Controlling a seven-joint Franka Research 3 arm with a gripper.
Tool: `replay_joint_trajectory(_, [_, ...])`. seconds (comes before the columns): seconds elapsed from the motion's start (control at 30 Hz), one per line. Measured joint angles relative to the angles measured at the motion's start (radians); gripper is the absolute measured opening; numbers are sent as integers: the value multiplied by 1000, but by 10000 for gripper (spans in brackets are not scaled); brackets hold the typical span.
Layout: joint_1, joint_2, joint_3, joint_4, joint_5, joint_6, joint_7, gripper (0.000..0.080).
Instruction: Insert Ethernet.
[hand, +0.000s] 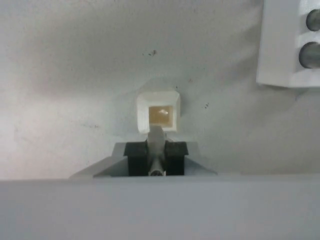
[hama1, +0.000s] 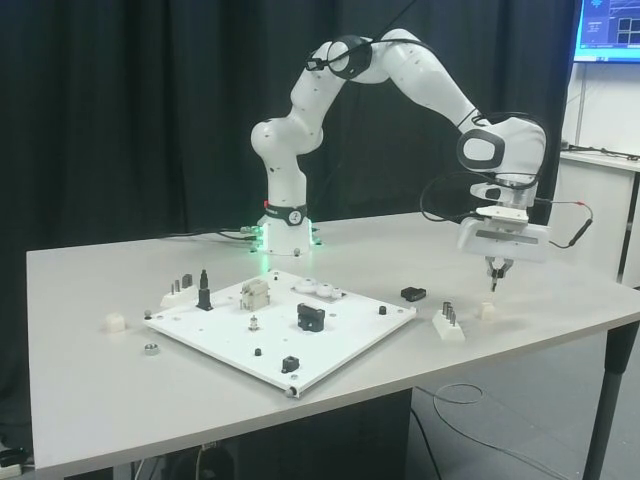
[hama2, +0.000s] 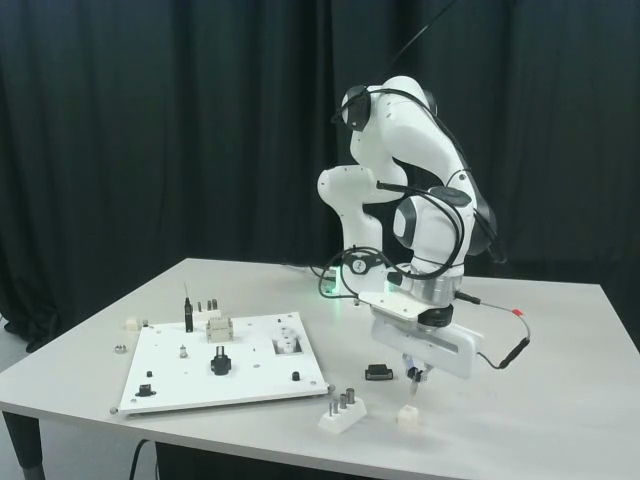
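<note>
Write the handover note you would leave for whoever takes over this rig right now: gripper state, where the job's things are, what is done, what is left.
Gripper: shut on the Ethernet plug, hanging just above the small white holder near the table's edge.
White peg block: beside the holder, apart from it.
White board: mid-table with its fixtures; the arm is well away from it.
Done: plug gripped. Whether it has fully left the holder cannot be told.
Left: carry the plug to the board and insert it in its socket; which fixture that is cannot be told.

A square white board (hama1: 330, 345) with small black and white parts is seen on the grey table (hama1: 90, 300), a white peg holder (hama1: 449, 328) and black curtain (hama1: 120, 110) nearby.
</note>
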Motion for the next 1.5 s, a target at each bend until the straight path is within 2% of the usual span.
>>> replay_joint_trajectory(0.43, [-1, -7, -5, 1, -4, -1, -15, 68])
replay_joint_trajectory(0.83, [-17, -32, -20, 1, -60, -7, -25, 68])
replay_joint_trajectory(0.97, [-29, -42, -18, 1, -79, -17, -94, 68])
replay_joint_trajectory(1.5, [-141, -83, -10, 1, -78, -34, -456, 67])
